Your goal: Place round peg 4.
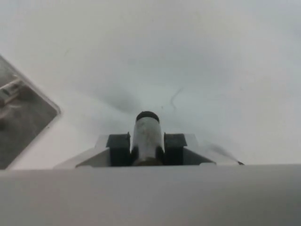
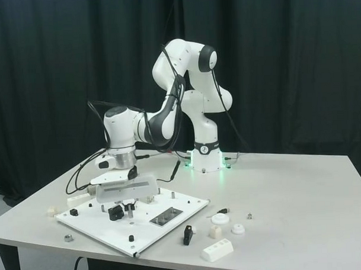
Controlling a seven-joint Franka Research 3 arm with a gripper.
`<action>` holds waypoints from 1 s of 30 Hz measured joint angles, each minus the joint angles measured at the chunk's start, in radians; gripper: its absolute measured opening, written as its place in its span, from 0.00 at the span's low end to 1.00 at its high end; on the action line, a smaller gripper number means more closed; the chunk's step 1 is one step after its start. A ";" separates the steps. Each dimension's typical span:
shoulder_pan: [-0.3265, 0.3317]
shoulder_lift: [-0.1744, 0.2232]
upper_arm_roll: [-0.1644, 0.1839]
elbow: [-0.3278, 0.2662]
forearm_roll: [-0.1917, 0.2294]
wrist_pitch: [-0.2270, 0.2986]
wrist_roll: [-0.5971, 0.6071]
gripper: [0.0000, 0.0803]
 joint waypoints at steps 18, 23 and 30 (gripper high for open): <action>0.000 -0.002 -0.003 0.009 0.000 -0.001 0.000 0.19; 0.001 -0.002 -0.003 0.010 0.000 -0.001 0.000 0.19; 0.002 -0.002 -0.003 0.011 0.000 -0.001 0.000 0.19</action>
